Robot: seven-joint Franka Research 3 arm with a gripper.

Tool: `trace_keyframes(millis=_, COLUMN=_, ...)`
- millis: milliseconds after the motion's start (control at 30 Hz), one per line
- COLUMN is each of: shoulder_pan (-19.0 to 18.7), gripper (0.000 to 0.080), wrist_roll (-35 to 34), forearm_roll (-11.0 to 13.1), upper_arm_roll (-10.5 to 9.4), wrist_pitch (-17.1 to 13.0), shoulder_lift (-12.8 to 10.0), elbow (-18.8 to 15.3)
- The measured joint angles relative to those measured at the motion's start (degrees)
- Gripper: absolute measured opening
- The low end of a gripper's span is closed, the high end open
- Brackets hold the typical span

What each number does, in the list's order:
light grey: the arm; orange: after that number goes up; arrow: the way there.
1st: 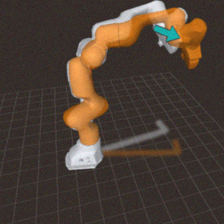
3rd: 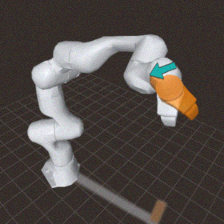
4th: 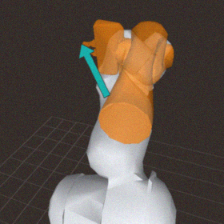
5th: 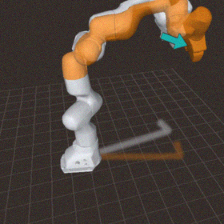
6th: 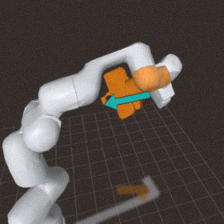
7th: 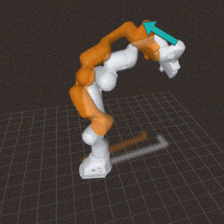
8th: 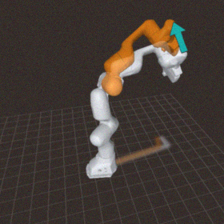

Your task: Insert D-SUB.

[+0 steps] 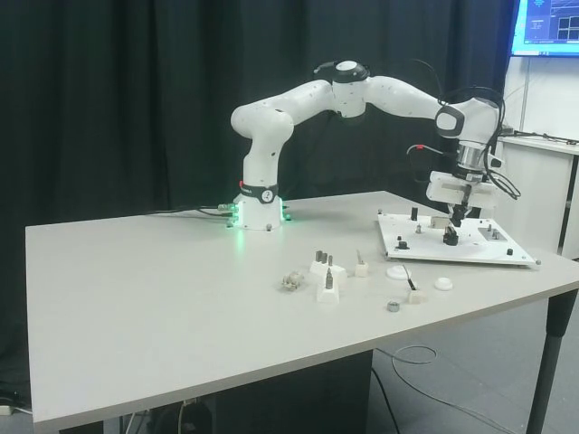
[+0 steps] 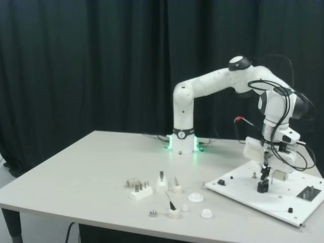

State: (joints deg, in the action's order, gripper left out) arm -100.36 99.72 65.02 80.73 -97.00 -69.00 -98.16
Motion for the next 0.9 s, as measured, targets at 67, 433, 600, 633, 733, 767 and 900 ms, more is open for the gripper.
trace_keyframes(millis=67, shoulder_pan=-0.1, gripper=0.0154, wrist_roll=0.0, forearm_roll=0.0, upper_arm_roll=0.00, wrist_pitch=-0.4, shoulder_lift=0.0, elbow=-0.2)
trace_keyframes(millis=433, shoulder_pan=-1.3, gripper=0.0154, wrist_roll=0.9, forearm_roll=-0.8, upper_arm_roll=0.00, wrist_pitch=-2.3, shoulder_lift=0.0, elbow=-1.8)
trace_keyframes(millis=600, shoulder_pan=-2.5, gripper=0.0154, wrist_roll=1.3, forearm_roll=-1.2, upper_arm_roll=0.01, wrist_pitch=-3.6, shoulder_lift=0.0, elbow=-3.1)
trace_keyframes(millis=633, shoulder_pan=-2.8, gripper=0.0154, wrist_roll=1.3, forearm_roll=-1.2, upper_arm_roll=0.01, wrist_pitch=-3.9, shoulder_lift=0.0, elbow=-3.4)
trace_keyframes(millis=733, shoulder_pan=-3.7, gripper=0.0154, wrist_roll=1.3, forearm_roll=-1.2, upper_arm_roll=0.01, wrist_pitch=-4.8, shoulder_lift=0.0, elbow=-4.2)
trace_keyframes(millis=767, shoulder_pan=-4.0, gripper=0.0154, wrist_roll=1.3, forearm_roll=-1.2, upper_arm_roll=0.02, wrist_pitch=-5.1, shoulder_lift=0.0, elbow=-4.5)
trace_keyframes(millis=900, shoulder_pan=-5.1, gripper=0.0154, wrist_roll=1.3, forearm_roll=-1.2, upper_arm_roll=0.09, wrist_pitch=-6.3, shoulder_lift=0.0, elbow=-5.4)
